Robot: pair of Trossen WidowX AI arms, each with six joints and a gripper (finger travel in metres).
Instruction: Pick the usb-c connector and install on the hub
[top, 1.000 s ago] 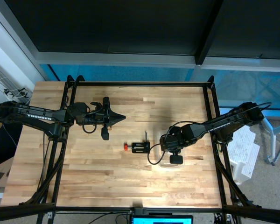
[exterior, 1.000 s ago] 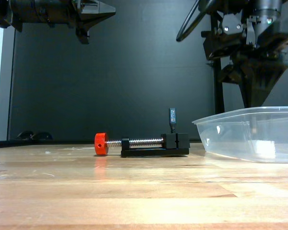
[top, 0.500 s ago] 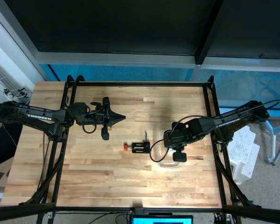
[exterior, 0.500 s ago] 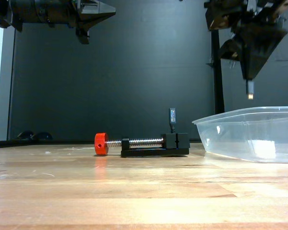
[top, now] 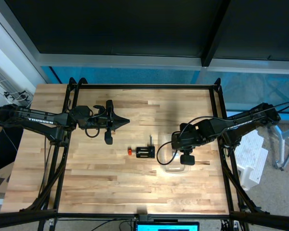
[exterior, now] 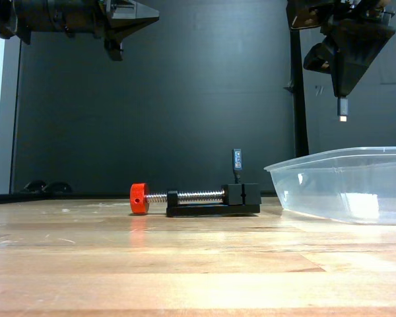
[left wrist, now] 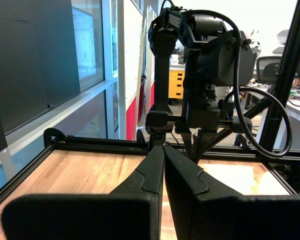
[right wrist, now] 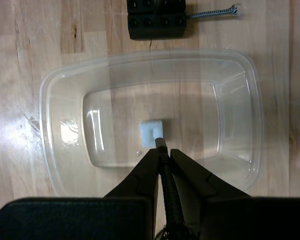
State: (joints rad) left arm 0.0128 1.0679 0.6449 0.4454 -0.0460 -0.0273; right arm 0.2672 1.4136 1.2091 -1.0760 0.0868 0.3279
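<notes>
Wood-plank bench (top: 111, 183), black frame round its edges, 2 arms reaching in from the sides.

Left hand (left wrist: 163, 150): held high over the bench's left half, well apart from everything on the boards. Its fingers are pressed flat together with nothing between them.

Right hand (exterior: 342, 99): points straight down above the clear tray (exterior: 317, 178). Its fingers are closed on the usb-c connector (exterior: 343, 107), and only the plug's pale tip shows below the fingertips. A thin dark cord runs back up between the fingers. In the low view, open air separates the plug tip from the tray rim.

In the right wrist view the plug (right wrist: 160, 143) sits over the tray's middle, just beside 1 white square block (right wrist: 151, 133) lying on the tray floor. All 4 tray walls stand off from it.

Hub (exterior: 211, 198): lies on the bench left of the tray, orange-red knob end pointing away from it. The thin stem (exterior: 237, 162) stands upright at the end nearest the tray. A narrow strip of bare wood shows between hub and tray rim. Open air above the stem.
</notes>
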